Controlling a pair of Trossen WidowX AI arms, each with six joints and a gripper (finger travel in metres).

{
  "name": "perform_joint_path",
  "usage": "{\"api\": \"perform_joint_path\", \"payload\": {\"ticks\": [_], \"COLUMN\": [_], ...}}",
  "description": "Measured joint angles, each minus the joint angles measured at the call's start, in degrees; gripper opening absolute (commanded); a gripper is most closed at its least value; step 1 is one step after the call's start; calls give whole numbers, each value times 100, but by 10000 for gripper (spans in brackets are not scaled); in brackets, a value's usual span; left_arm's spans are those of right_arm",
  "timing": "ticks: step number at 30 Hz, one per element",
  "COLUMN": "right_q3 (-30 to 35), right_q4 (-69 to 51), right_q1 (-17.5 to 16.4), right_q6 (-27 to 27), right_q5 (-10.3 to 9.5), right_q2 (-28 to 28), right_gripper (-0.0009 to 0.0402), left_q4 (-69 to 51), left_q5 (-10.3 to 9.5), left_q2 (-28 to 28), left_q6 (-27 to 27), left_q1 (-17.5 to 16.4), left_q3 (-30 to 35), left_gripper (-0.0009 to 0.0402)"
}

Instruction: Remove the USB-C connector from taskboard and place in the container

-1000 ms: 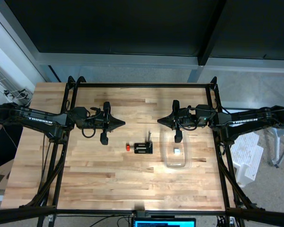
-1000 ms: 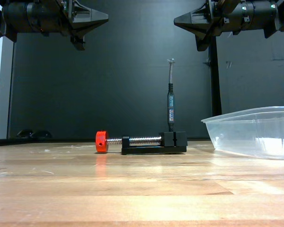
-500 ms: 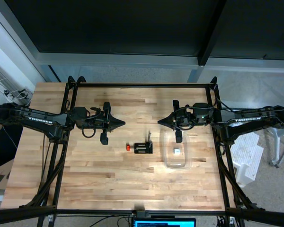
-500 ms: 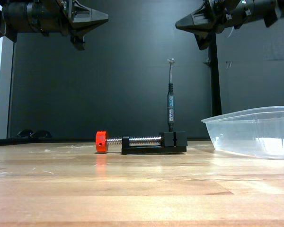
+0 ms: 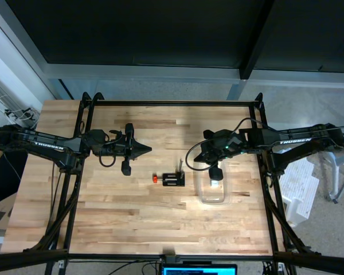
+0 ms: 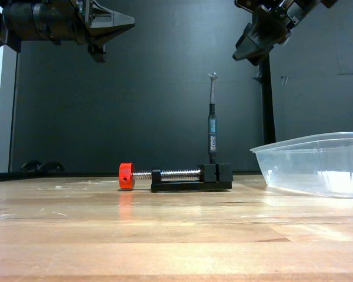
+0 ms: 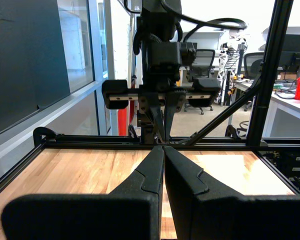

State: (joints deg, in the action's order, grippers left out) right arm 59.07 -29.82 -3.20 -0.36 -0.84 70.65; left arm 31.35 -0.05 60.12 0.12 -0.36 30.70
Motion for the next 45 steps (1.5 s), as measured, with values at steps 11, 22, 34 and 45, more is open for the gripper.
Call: {"api": "perform_joint_path", "payload": {"ticks": [11,22,34,45], "right_q3": [573,1060,1565,1978], "right_q4": [-966,-1558,-1690,-1773], "right_q1": [-293,-361,-481,-623], "right_q6": [-20,201,367,391], "right_q5": [282,400,492,494], "right_q2": [684,1458,2129,2680], "right_gripper": [0,50,136,138], "left_q4": [0,0,0,0], "left_q5": [0,2,2,2], "left_q2": [-2,-2,-2,-2], "left_q6": [-2,-2,0,0], "left_q1": [0,0,0,0], "left_q3": [0,0,-2,0], "left_gripper": [0,0,0,0]}}
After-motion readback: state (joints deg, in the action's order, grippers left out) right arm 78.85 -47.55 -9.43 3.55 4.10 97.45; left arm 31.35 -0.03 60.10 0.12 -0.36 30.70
